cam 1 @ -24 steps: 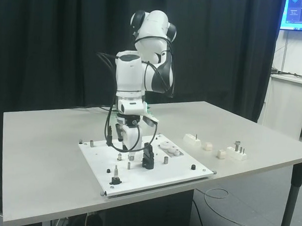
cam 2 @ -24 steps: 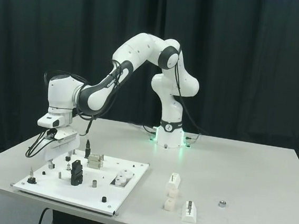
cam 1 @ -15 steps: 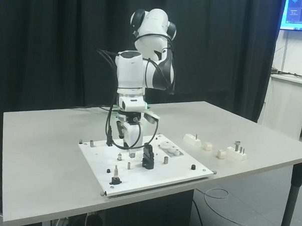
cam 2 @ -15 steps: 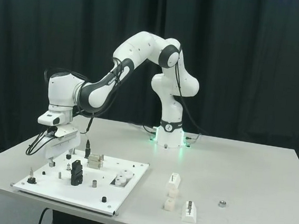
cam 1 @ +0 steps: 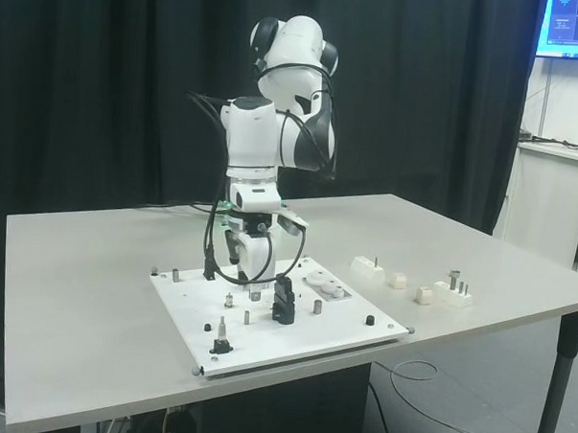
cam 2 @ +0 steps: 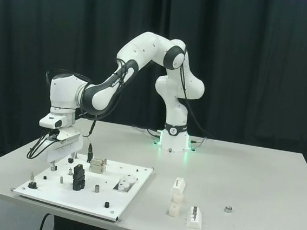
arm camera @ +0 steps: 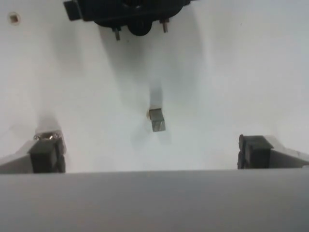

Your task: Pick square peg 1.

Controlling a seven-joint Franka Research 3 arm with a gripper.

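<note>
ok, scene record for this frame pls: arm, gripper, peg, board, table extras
arm: white Franka, reaching over the board
gripper: open, above the peg, not touching it
square peg: small grey block standing on the board, centred between the fingers
board: white plate with a black fixture and small pegs
table extras: white blocks on the grey table, off the board

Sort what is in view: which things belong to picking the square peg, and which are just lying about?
Job: small grey square peg; the arm's two-fingered hand, open over it; flat white board under it.
Lying about: black block on the board; small white blocks on the grey table; small grey ring.
</note>
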